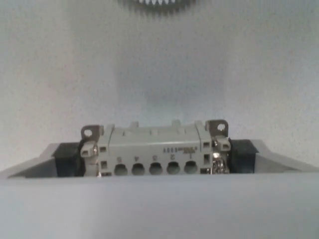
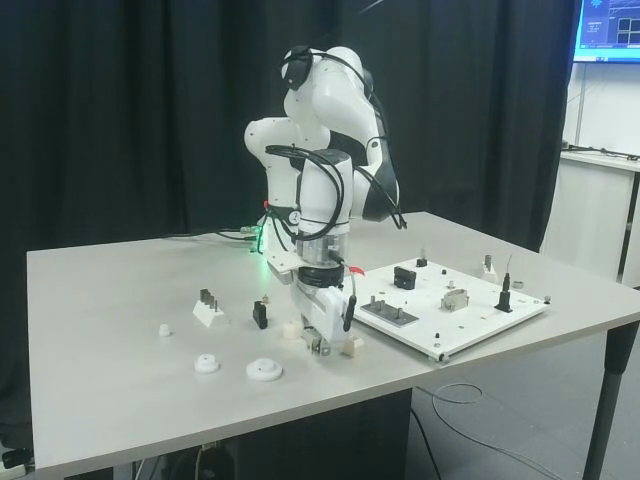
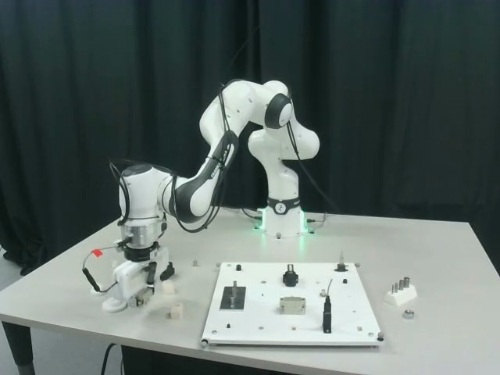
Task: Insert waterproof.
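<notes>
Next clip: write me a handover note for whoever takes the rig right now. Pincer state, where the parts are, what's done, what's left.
Pincer: shut on the connector, a grey block with a row of five holes, held low over the table near its front edge.
Board: white, lies beside the arm with several fixtures on it; connector not on it.
Done: connector picked up.
Left: carry it to the board and insert it. Which fixture receives it cannot be told.

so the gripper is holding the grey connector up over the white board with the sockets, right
Not quite. The gripper does hold the grey connector, but low over the bare grey table, beside the white board, not above it. The second room view shows this.
</notes>
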`<state>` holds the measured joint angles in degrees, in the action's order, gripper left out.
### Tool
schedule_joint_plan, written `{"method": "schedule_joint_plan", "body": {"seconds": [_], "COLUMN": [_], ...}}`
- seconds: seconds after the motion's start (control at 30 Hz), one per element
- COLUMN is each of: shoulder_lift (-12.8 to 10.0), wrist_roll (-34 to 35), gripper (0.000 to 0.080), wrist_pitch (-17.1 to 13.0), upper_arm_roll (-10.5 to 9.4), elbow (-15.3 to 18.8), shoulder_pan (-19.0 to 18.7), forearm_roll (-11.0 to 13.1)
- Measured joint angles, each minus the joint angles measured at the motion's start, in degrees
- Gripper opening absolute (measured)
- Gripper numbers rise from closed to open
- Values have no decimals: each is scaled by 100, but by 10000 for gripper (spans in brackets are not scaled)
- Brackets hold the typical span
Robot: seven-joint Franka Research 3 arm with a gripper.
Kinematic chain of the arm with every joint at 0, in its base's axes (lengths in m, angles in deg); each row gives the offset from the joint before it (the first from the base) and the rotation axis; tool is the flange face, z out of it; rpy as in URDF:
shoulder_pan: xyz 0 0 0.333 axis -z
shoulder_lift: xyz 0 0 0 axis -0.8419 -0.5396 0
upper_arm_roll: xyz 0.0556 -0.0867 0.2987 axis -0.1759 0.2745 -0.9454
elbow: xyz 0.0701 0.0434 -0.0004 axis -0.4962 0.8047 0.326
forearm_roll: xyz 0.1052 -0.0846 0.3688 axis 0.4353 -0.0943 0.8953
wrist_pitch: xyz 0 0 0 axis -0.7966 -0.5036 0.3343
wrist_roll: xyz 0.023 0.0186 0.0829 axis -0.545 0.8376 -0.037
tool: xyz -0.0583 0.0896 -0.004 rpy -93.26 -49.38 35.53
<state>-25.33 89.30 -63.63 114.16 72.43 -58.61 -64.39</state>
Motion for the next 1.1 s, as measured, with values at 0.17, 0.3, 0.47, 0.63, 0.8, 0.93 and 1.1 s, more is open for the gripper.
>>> {"method": "schedule_joint_plan", "body": {"seconds": [0.17,0.3,0.47,0.63,0.8,0.93,1.1], "shoulder_lift": [8,26,59,97,160,233,378], "wrist_roll": [-1,-24,-183,-474,-774,-1060,-1546], "gripper": [619,619,619,619,619,619,619], "wrist_pitch": [-14,-38,-82,-116,-116,-116,-95], "upper_arm_roll": [15,19,15,-9,-68,-140,-233], "elbow": [-15,-22,-24,-24,-23,-13,50], "shoulder_pan": [0,5,5,1,0,-2,-46], "forearm_roll": [-120,-272,-427,-475,-475,-475,-475]}}
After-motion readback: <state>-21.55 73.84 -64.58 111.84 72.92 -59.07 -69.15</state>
